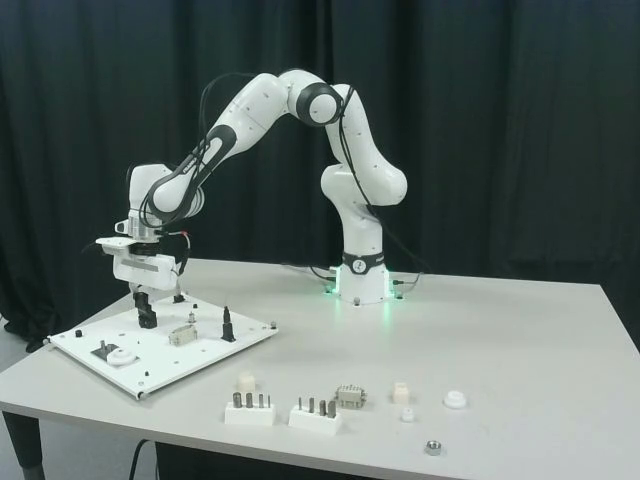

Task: Insert D-SUB.

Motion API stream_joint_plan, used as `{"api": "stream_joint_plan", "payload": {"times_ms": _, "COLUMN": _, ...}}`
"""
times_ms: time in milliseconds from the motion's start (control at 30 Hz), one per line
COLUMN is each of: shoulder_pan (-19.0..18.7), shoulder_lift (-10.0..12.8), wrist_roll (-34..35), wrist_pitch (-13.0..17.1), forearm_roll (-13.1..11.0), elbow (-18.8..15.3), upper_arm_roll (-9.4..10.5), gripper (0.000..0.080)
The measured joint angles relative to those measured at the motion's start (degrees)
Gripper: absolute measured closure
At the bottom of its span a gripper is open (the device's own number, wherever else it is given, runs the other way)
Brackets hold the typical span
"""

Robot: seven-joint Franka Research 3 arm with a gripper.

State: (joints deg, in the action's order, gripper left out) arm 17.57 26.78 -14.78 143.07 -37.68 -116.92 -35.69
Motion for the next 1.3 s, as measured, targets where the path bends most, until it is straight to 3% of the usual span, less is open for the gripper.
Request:
{"api": "stream_joint_plan", "payload": {"times_ms": 600, "shoulder_pan": 0.0, "shoulder_lift": -1.4, "wrist_roll": 0.2, "wrist_pitch": -1.2, "forearm_roll": 0.1, "elbow": -1.3, "upper_arm_roll": -0.79, "gripper": 0.0407}}
{"api": "stream_joint_plan", "payload": {"times_ms": 1300, "shoulder_pan": -0.1, "shoulder_lift": -1.1, "wrist_roll": 0.7, "wrist_pitch": -0.5, "forearm_roll": -0.1, "elbow": -1.3, "upper_arm_roll": -0.61, "gripper": 0.0407}}
